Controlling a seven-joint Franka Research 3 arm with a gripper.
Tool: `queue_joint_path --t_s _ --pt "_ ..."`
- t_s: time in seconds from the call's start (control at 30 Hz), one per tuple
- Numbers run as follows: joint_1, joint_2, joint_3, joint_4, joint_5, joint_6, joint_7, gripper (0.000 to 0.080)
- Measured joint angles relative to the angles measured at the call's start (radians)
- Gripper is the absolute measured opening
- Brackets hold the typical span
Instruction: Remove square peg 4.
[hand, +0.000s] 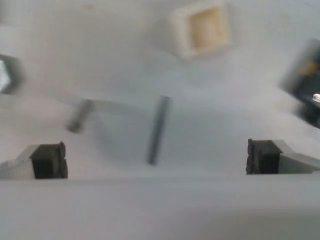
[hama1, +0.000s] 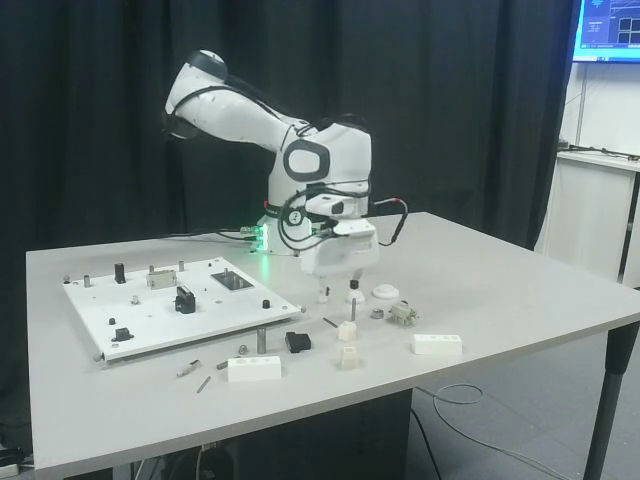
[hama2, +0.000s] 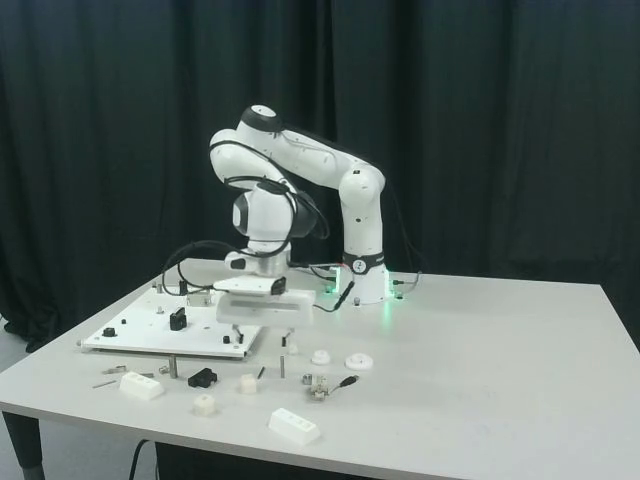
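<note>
1. The white arm's two-fingered gripper (hand: 156, 161) hangs with its black-padded fingers spread wide and nothing between them. It is above the grey table (hama1: 500, 290), just off the near-right corner of the flat white assembly board (hama1: 200, 325).

2. Directly under the open fingers lies a thin grey metal rod (hand: 159, 130), not a peg. If the gripper comes straight down here, it would likely close on the rod or knock it aside.

3. The small pale square hollow-topped block (hand: 202, 27), which I take to be a square peg, sits a little beyond the rod and outside the fingers' span. It rests on the table beside the board, not in it.

4. A second pale square block (hama1: 347, 357) stands near the first, slightly further from the board. No number can be read on either, so the wrong one could be picked.

5. The board's dark square recess (hama1: 232, 281) looks unfilled. The peg may therefore already be out, and reaching back over the board would risk striking the upright parts on it.

6. The peg looks rigid, with thick walls and flat sides, and gripping it across a corner could twist it.
</note>
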Motion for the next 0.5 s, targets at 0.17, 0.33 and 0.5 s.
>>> queue_joint_path --t_s 0.17,0.33,0.5 --pt "-0.016 0.015 0.034 0.027 0.000 -0.077 -0.027 0.0800" --pt "-0.044 0.019 0.069 0.061 0.000 -0.162 -0.083 0.0800" --pt "-0.084 0.019 0.096 0.095 0.000 -0.237 -0.162 0.0800"
